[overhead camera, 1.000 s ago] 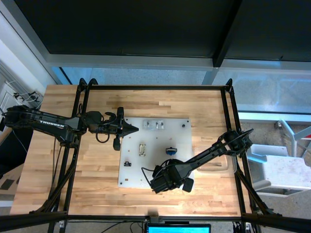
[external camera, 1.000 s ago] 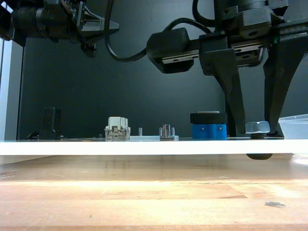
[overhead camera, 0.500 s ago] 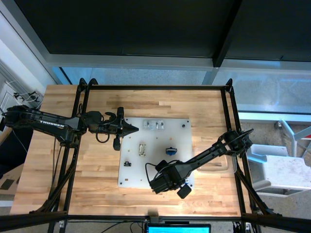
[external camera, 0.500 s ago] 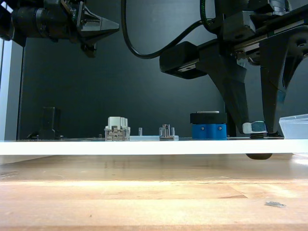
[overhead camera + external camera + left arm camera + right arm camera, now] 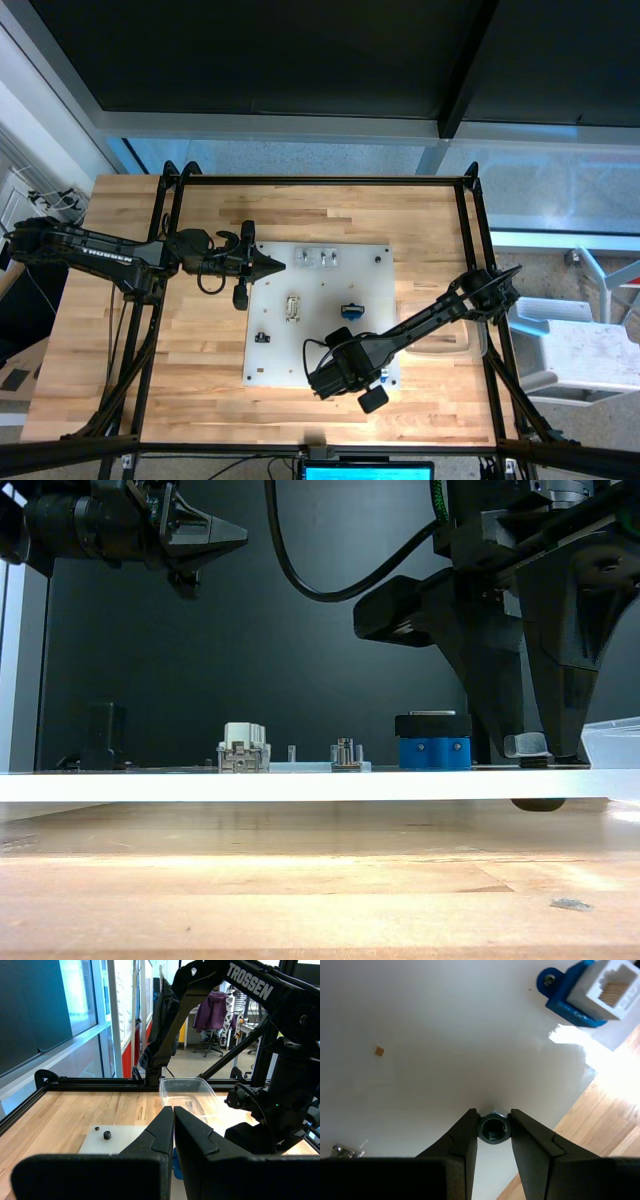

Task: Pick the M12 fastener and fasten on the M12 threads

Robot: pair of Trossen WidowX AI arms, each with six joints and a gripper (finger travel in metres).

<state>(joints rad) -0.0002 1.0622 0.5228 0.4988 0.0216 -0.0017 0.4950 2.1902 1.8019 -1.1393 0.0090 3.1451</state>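
Observation:
The small silver nut [image 5: 527, 745] sits just above the white board [image 5: 300, 330] near its near right edge, on its stud, whose dark base [image 5: 536, 763] peeks out below it. My right gripper [image 5: 530, 748] points straight down and is shut on the nut. In the right wrist view the nut [image 5: 493, 1129] is pinched between both fingertips of the right gripper [image 5: 492, 1116]. The high view hides the nut under the right gripper [image 5: 347, 372]. My left gripper [image 5: 280, 267] hovers shut and holding nothing off the board's far left edge.
A clear tray [image 5: 450, 340] lies on the table right of the board, just behind the stud in the low view. A blue-and-black fitting [image 5: 433, 745] stands close left of the right gripper. Small connectors [image 5: 244, 750] and a silver post [image 5: 345, 752] stand mid-board.
The right wrist has turned about its own axis while gripping the nut, and its camera housing has swung round. The nut stays in place. The left arm has not moved.

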